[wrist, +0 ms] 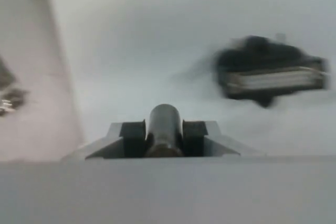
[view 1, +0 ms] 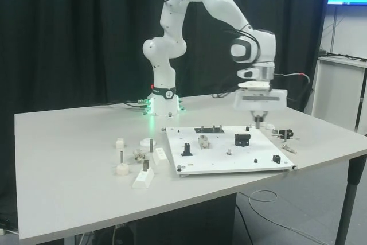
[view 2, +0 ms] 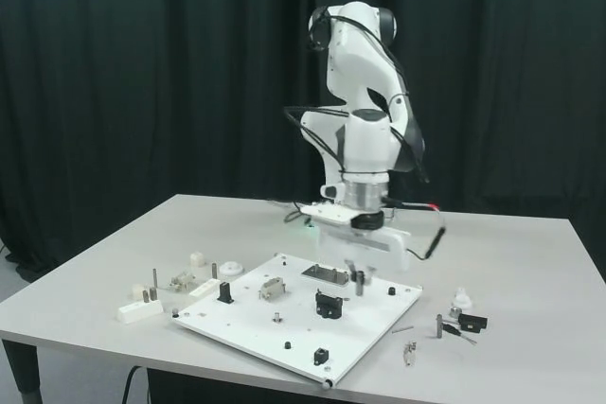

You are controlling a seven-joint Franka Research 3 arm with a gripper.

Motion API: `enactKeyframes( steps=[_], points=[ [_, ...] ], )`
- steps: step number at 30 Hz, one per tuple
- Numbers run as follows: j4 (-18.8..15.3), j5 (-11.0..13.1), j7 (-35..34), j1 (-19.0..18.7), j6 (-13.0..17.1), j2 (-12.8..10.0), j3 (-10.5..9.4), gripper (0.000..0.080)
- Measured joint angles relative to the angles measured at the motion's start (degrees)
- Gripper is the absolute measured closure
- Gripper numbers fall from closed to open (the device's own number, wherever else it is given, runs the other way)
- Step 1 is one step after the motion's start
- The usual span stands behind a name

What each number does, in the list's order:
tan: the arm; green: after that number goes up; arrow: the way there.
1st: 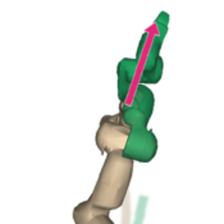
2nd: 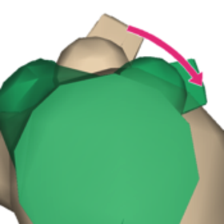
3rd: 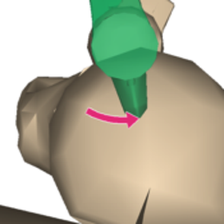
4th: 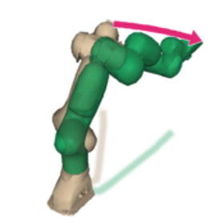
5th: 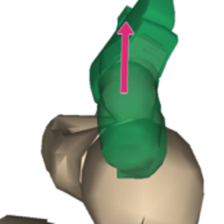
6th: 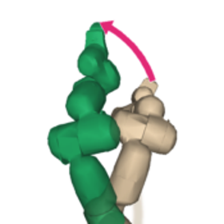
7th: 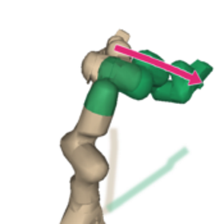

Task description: Place round peg 4.

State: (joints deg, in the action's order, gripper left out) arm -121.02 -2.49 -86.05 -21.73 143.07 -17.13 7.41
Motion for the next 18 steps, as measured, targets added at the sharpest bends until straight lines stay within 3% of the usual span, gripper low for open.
enactKeyframes(
  steps=[11, 18],
  points=[
    [12.9, 0.9, -3.9, -0.1, 0.4, -10.1, -4.8, 0.0658],
    [20.5, 0.9, -6.5, -1.3, -2.8, -15.2, -5.94, 0.0658]
  ],
)
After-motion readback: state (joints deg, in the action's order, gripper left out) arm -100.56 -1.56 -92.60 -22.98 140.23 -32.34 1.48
